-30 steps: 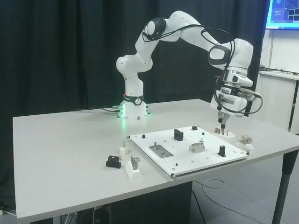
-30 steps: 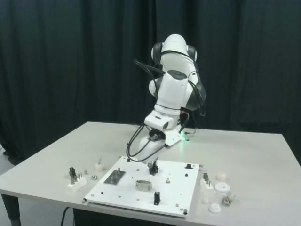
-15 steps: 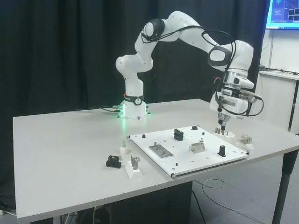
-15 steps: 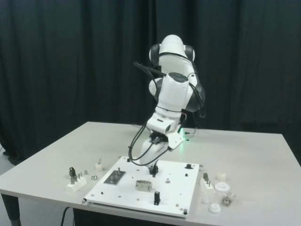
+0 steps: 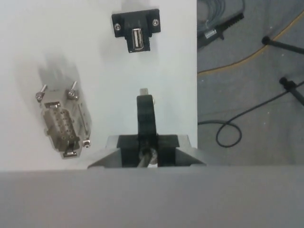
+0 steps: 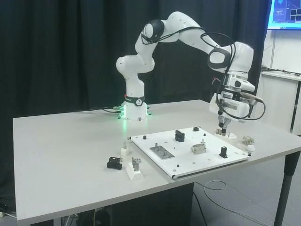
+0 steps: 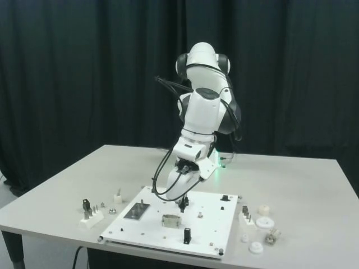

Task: Insert USB.

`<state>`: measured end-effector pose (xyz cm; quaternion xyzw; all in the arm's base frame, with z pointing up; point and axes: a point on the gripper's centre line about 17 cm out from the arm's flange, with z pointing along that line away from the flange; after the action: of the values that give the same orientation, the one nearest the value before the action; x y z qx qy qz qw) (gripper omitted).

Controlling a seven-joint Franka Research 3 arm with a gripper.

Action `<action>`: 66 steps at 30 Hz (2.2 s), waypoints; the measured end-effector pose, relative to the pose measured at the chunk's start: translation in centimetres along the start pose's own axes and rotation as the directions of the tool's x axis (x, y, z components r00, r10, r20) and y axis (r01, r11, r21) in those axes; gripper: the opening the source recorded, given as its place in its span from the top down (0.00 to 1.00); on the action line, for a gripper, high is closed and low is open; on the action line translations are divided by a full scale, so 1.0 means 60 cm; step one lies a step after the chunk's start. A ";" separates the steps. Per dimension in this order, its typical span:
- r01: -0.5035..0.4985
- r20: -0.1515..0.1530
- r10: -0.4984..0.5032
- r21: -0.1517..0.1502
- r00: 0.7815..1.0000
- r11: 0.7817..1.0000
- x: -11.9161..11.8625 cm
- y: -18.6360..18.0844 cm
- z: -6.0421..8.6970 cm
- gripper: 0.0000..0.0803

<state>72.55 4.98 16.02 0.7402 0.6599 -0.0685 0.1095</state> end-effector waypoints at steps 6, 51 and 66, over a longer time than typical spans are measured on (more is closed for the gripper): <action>-0.003 -0.017 0.003 -0.005 1.000 1.000 0.006 0.010 0.006 0.91; 0.086 -0.028 -0.086 -0.023 0.996 0.996 0.026 0.032 0.039 0.91; 0.085 -0.025 -0.085 -0.005 0.996 0.996 0.022 0.026 0.061 0.91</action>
<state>74.40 5.19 12.24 0.7121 0.6922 -0.0624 0.0998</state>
